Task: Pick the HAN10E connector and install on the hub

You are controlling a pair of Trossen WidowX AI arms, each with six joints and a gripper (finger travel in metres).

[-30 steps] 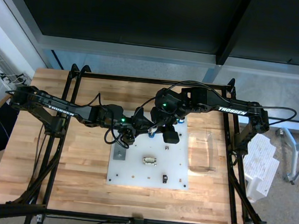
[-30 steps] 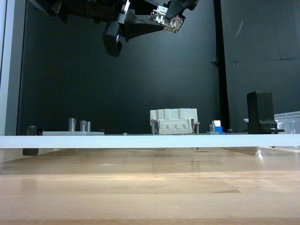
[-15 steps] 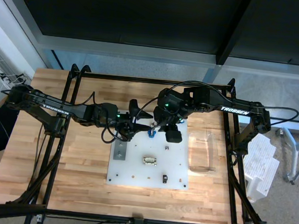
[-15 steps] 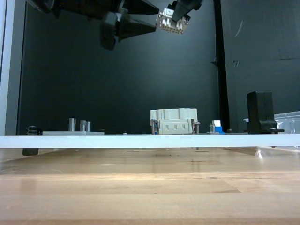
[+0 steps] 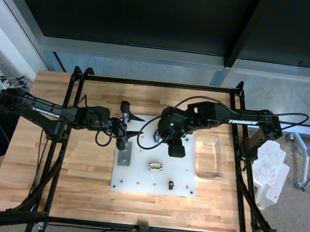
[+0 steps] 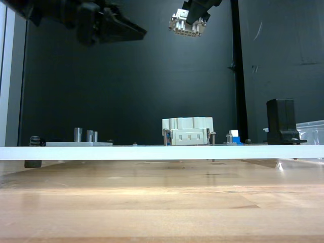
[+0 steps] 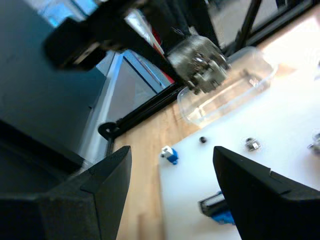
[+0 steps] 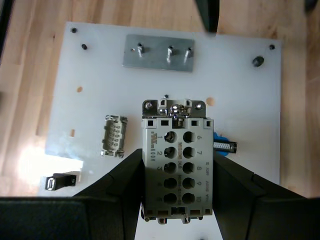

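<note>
Left gripper [image 5: 133,125] has pulled back, jaws apart and empty, leaving room. I hold the connector [image 6: 187,26] clamped in the right gripper [image 6: 195,11], high so it clears the hub [image 6: 188,130] well below the jaws. Low view shows that height; only the right wrist view shows the hub offset sideways from the jaws.

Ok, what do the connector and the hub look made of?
HAN10E connector, held above the board in the right gripper: matte pale beige, moulded numbers, probably plastic; shiny screw at one end, likely metal. Hub on the board: beige body, likely plastic, with silvery, seemingly metal flanges. Left gripper hangs open, empty, left of it.
</note>
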